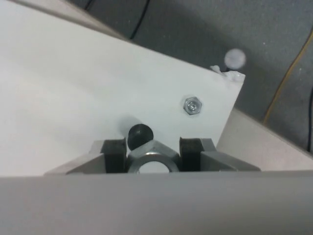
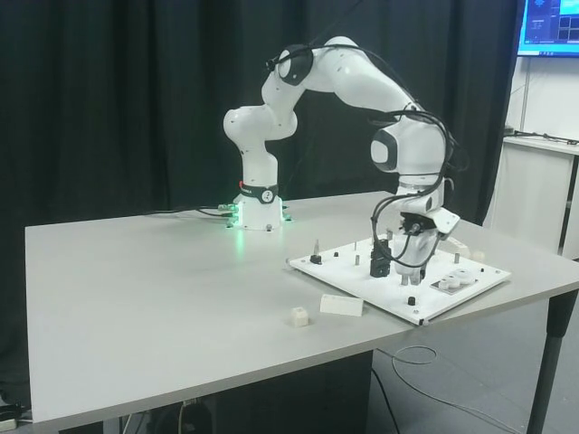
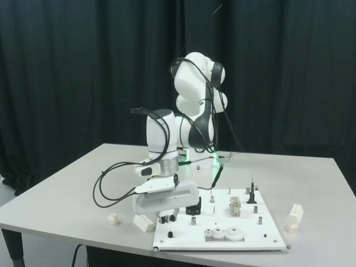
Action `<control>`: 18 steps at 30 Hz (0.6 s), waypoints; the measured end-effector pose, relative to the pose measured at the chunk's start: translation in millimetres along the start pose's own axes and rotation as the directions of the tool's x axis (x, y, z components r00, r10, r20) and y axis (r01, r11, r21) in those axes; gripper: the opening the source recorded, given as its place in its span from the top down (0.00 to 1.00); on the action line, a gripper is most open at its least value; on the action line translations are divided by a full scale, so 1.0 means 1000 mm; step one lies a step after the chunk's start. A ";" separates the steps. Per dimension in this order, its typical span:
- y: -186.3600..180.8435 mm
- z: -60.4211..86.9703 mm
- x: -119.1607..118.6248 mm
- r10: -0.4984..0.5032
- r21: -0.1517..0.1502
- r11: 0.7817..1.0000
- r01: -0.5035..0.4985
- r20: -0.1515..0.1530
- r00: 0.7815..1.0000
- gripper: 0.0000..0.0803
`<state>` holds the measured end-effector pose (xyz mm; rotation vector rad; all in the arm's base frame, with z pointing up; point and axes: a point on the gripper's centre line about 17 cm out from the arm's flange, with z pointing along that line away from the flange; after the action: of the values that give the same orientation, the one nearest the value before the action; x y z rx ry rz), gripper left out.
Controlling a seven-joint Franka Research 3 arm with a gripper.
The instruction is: Place bolt 4.
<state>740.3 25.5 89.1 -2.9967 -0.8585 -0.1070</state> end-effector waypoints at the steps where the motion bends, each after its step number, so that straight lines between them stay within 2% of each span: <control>1: 0.000 -0.001 0.000 0.003 0.000 1.000 -0.003 -0.001 1.000 0.72; 18: -0.001 -0.003 0.002 0.027 0.002 1.000 -0.027 -0.005 1.000 0.72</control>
<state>741.2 26.8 91.9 -3.0040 -0.8175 -0.1136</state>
